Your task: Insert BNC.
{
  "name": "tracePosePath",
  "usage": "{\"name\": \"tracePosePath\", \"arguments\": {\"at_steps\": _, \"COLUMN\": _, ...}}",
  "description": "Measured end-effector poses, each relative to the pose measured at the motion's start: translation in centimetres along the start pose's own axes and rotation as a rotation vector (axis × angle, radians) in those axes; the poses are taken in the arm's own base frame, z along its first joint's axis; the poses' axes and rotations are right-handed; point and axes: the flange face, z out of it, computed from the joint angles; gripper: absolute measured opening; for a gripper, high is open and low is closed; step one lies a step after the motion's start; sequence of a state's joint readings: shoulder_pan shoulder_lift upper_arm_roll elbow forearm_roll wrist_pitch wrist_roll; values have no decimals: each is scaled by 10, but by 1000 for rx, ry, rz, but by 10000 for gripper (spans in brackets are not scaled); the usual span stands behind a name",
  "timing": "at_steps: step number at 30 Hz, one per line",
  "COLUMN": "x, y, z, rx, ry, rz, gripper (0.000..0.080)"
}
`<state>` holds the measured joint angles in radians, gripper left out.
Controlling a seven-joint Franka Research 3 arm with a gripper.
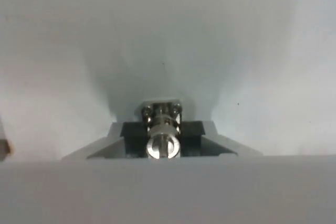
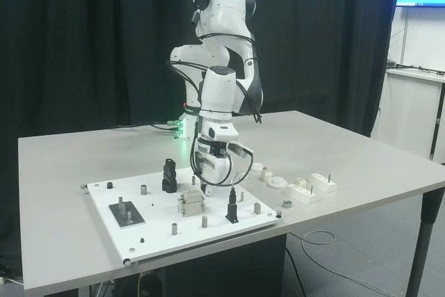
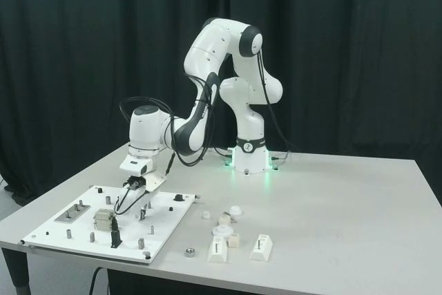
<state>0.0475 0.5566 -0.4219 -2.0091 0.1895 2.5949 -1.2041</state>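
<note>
The wrist view shows a metal BNC plug (image 1: 163, 145) between the black finger pads (image 1: 134, 136) of my gripper (image 1: 163, 136), which is shut on it. Just past the plug sits a metal flange with two screws (image 1: 161, 109) on the white board (image 1: 247, 51). Whether the plug is seated in it, I cannot tell. From the room, the gripper (image 2: 202, 184) points down close over the white board (image 2: 160, 233), beside a grey connector block (image 2: 190, 203). The second room view shows the gripper (image 3: 131, 195) low over the board (image 3: 166, 222).
On the board stand a black connector (image 2: 168, 175), a black upright part (image 2: 231, 211), a grey plate (image 2: 126, 213) and several small pegs. White blocks (image 2: 311, 187), white rings (image 2: 271, 175) and a metal nut (image 2: 286, 204) lie on the grey table (image 2: 361, 151) beside the board.
</note>
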Motion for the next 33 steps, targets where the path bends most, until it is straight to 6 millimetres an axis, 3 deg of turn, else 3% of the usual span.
{"name": "tracePosePath", "arguments": {"at_steps": 33, "x": 0, "y": 0, "z": 0, "rx": 9, "ry": -6, "rz": 436, "gripper": 129}}
